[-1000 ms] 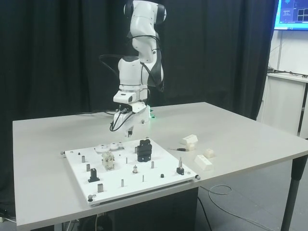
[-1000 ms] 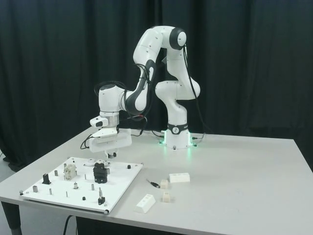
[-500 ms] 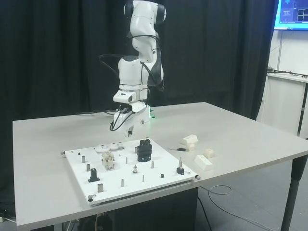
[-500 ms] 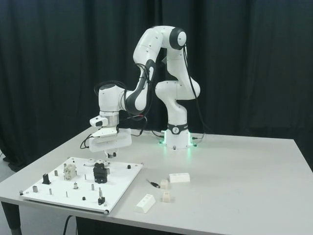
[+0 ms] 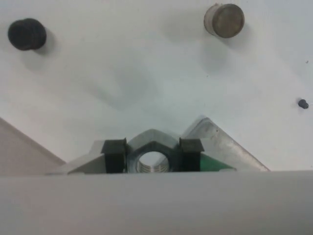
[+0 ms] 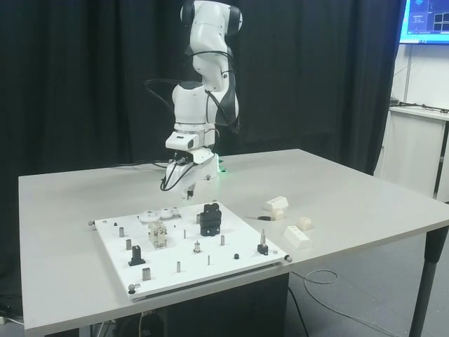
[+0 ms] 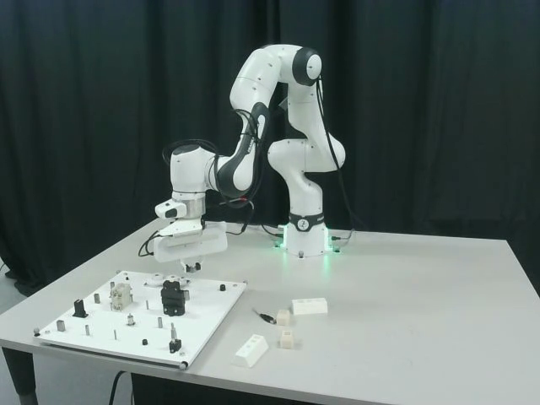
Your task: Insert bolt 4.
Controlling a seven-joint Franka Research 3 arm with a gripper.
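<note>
My claw (image 5: 152, 155) is clenched on a threaded hex bolt (image 5: 152, 159), one black pad (image 5: 113, 154) on each side of it. I hang over the far edge of the white board (image 6: 184, 247) on the grey counter (image 6: 337, 193), clear of its surface. On the board below me sit a black knob (image 5: 27, 34) and a grey peg (image 5: 224, 20). A black block (image 7: 173, 297) stands just beside me.
</note>
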